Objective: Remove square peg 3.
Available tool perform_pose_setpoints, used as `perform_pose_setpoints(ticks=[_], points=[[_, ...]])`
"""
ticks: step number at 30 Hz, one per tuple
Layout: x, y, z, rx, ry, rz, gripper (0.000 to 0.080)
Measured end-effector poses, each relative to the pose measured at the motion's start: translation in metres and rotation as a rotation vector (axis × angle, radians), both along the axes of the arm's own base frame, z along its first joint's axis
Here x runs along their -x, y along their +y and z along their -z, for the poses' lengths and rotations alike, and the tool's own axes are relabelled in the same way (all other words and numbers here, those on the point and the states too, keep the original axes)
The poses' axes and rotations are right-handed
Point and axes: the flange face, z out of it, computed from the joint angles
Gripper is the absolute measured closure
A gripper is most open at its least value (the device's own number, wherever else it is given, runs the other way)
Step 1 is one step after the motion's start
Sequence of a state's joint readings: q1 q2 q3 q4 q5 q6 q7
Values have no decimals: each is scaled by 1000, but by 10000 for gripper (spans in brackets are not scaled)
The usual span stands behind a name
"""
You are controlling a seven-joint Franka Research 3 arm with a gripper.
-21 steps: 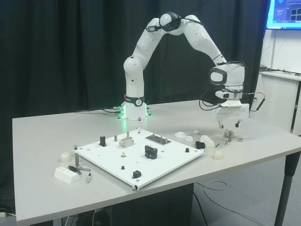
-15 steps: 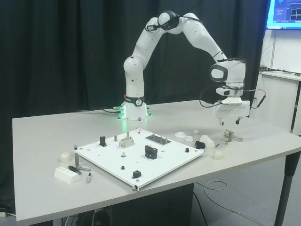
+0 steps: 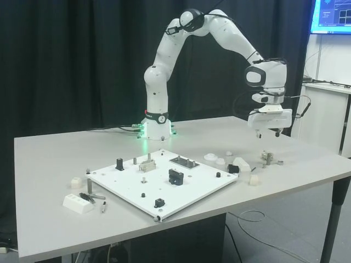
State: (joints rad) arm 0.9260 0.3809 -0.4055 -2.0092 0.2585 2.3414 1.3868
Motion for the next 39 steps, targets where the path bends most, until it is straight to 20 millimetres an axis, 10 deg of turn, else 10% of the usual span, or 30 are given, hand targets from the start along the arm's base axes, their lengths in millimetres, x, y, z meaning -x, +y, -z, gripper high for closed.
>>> perform_pose_setpoints(ticks=[39], points=[[-15, -13, -41, 104, 0, -53, 3]])
